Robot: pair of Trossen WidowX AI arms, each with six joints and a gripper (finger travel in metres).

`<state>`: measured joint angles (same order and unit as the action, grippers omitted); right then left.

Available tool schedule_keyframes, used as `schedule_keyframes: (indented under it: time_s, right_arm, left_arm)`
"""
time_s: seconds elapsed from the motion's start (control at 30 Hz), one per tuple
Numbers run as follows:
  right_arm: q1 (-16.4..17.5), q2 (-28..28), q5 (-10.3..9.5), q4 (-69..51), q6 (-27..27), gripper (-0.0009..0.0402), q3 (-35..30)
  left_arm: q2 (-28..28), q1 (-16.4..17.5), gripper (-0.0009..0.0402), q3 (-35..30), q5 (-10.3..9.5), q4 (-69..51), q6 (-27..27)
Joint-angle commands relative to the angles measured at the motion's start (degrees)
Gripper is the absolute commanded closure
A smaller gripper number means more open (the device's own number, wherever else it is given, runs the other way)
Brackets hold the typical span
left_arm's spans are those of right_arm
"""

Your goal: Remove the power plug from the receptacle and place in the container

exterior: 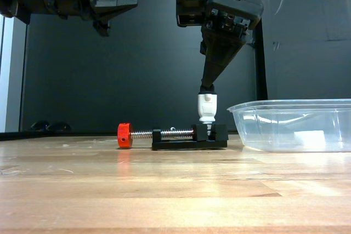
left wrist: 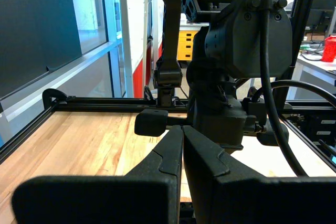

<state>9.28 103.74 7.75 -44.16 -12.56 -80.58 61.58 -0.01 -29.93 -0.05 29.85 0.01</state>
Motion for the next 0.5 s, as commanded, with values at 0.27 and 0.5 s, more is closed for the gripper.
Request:
schedule_keyframes:
  time_s: [0.27, 0.5]
  right_arm:
    - [0.0, -0.6, 0.15, 0.2, 0.0, 0.0394, 0.0]
    - [0.0, -1.4, -0.02, -0.2, 0.0, 0.0393, -0.3]
  left_arm:
    - [0.0, 0.0, 0.0393, 0.0, 0.02, 0.0, 0.0]
    - [0.0, 0.0, 0.0393, 0.0, 0.02, 0.0, 0.0]
